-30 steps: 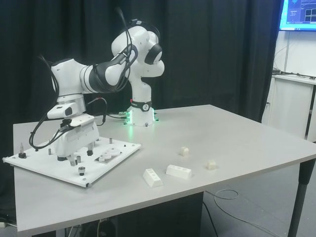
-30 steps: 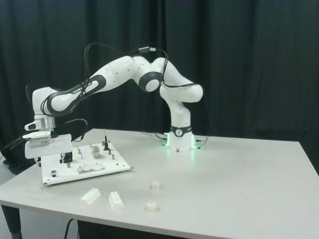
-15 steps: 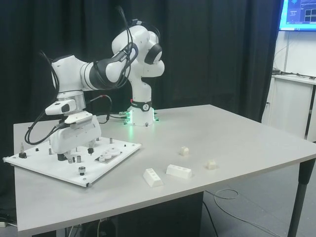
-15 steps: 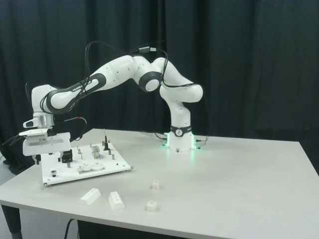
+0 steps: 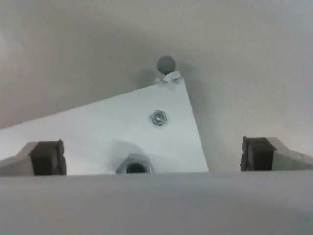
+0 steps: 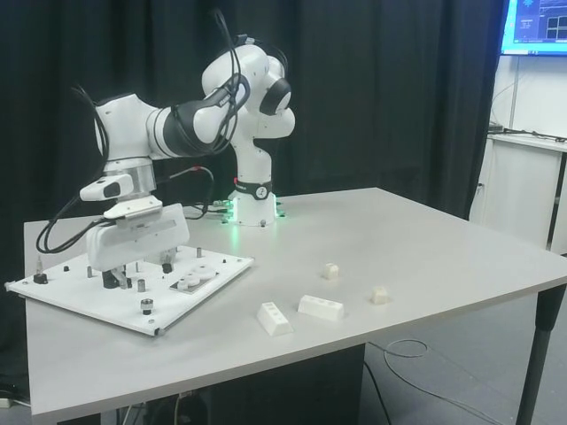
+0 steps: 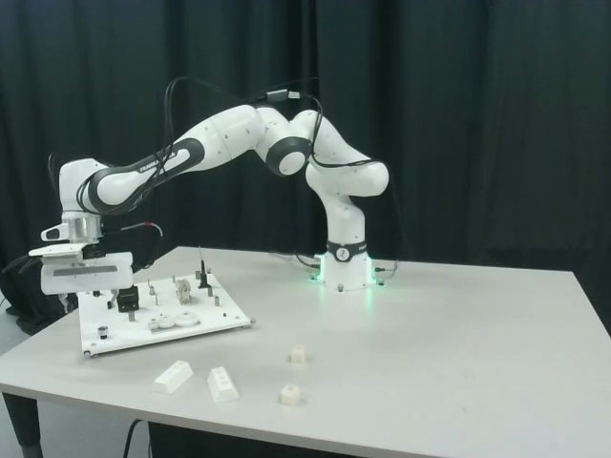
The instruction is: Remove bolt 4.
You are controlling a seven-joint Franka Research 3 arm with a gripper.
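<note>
My gripper (image 5: pixel 150 155) is open, its black pads (image 5: pixel 46 157) wide apart with nothing between them. Under it lies a corner of the white assembly board (image 5: pixel 98 122), with a small hex bolt head (image 5: pixel 158 118) near the corner and a larger nut (image 5: pixel 133 166) closer to the wrist. In the room views the gripper (image 6: pixel 137 270) (image 7: pixel 86 289) hangs a little above the left part of the board (image 6: pixel 213 274) (image 7: pixel 224 322). Several bolts and pegs stand on the board, such as a short black-headed one (image 6: pixel 146 306). I cannot tell which is bolt 4.
Two long white blocks (image 6: pixel 274 318) (image 6: pixel 321 307) and two small cubes (image 6: pixel 331 271) (image 6: pixel 379 294) lie on the grey table to the right of the board. The arm's base (image 6: pixel 249 200) stands behind the board. A grey round foot (image 5: pixel 166 63) sits just off the board's corner.
The gripper has lifted straight up off the board, with the arm's elbow rising too. It carries nothing. The board and the blocks have not moved.
</note>
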